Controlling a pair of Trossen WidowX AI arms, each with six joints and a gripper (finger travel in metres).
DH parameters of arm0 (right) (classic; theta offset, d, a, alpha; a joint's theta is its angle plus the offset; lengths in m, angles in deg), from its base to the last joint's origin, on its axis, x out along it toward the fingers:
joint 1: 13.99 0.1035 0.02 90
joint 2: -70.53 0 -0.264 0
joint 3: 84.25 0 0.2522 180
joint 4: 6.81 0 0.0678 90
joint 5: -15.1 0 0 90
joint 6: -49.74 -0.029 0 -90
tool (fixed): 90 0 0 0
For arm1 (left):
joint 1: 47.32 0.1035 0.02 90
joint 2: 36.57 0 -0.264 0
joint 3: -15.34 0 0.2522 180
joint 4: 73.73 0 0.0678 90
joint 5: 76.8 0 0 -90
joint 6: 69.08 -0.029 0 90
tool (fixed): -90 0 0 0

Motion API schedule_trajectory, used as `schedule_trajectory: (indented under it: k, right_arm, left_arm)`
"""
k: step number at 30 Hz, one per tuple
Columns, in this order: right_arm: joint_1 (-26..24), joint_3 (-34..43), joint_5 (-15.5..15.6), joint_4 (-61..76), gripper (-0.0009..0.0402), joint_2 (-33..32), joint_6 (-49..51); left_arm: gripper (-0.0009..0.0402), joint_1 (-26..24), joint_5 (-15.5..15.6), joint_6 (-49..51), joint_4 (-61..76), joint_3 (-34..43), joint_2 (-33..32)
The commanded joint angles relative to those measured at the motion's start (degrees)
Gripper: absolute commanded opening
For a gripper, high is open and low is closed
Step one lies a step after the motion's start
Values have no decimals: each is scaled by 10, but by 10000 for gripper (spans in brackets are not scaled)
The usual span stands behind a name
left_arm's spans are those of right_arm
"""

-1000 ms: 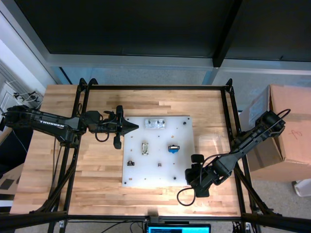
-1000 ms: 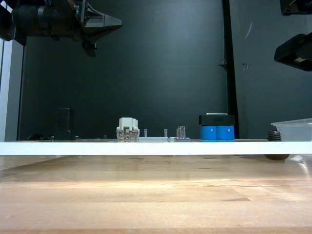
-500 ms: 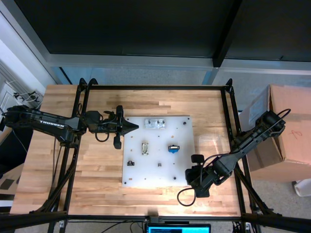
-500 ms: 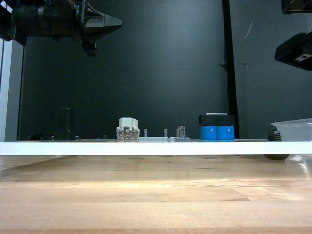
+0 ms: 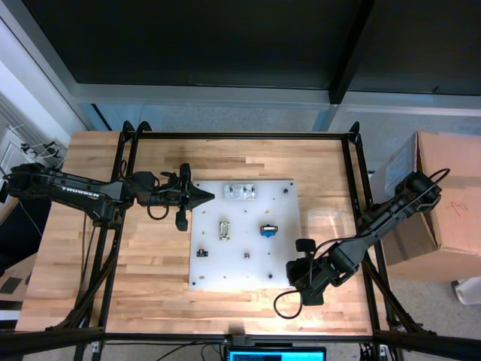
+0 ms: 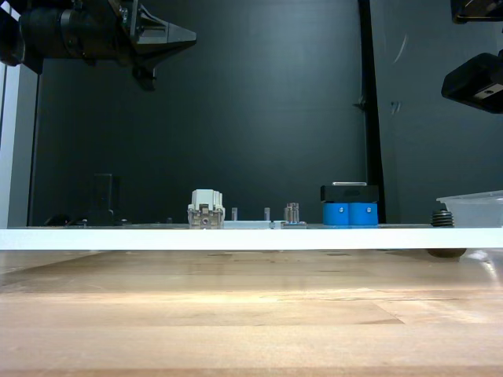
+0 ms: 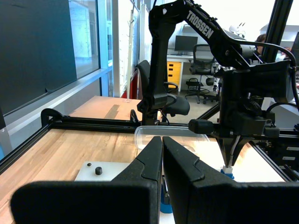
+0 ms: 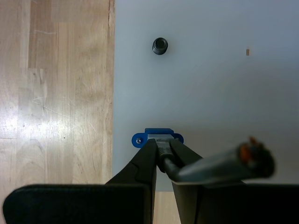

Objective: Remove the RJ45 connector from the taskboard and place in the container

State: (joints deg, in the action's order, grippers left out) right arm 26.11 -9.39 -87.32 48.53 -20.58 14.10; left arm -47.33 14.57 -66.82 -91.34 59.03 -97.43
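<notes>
**Right hand clamped on the RJ45 at its blue seat**

The wrist camera shows it: the RJ45 connector (image 8: pixel 163 145) sits at its blue seat (image 8: pixel 140 139) on the white taskboard (image 5: pixel 225 267), pinched between the two fingers of the right hand (image 8: pixel 162 141). Whether the plug is fully down in that seat or lifted a touch, I cannot tell. Its cable (image 8: pixel 219 165) curls up towards the camera and ends in an orange tip. A black screw (image 8: pixel 160 45) stands on the board, apart from the seat.

From above, the right arm hangs over the board's near-right corner, in the lower right of the frame, with the wrist pointing straight down.

The clear container (image 5: pixel 328 222) sits on the wooden surface (image 5: pixel 150 263), just right of the board and right of centre in the frame. The low view catches its rim at the right edge.

Further in on the board there is a blue block (image 5: pixel 267 230) near the middle, and a grey-white plug (image 5: pixel 223 229) to its left.

Across the way, the left hand (image 5: pixel 207 197) hovers at the board's left edge, left of centre in the high view and high in the upper left of the low view. Its fingers are pressed together to a point, with nothing between them.

A cardboard box (image 5: pixel 451 203) stands off the surface at the far right.
</notes>
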Motion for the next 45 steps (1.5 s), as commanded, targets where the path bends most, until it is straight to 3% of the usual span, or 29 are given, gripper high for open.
schedule_trajectory:
  k: [1, 9, 25, 36, 45]
  right_arm:
    - [0, 1, -2, 2, 0, 5, 0]
    - [0, 9, -17, 22, 0, 23, 0]
    - [-26, 78, -16, 80, 0, 79, 3]
    - [-39, 78, -16, 88, 0, 83, 1]
    - [-71, 44, -16, 91, 0, 135, -6]
  left_arm:
    - [0, 0, 0, 0, 0, 0, 0]
    - [0, 0, 0, 0, 0, 0, 0]
    - [0, 0, 0, 0, 0, 0, 0]
    - [0, 0, 0, 0, 0, 0, 0]
    - [0, 0, 0, 0, 0, 0, 0]
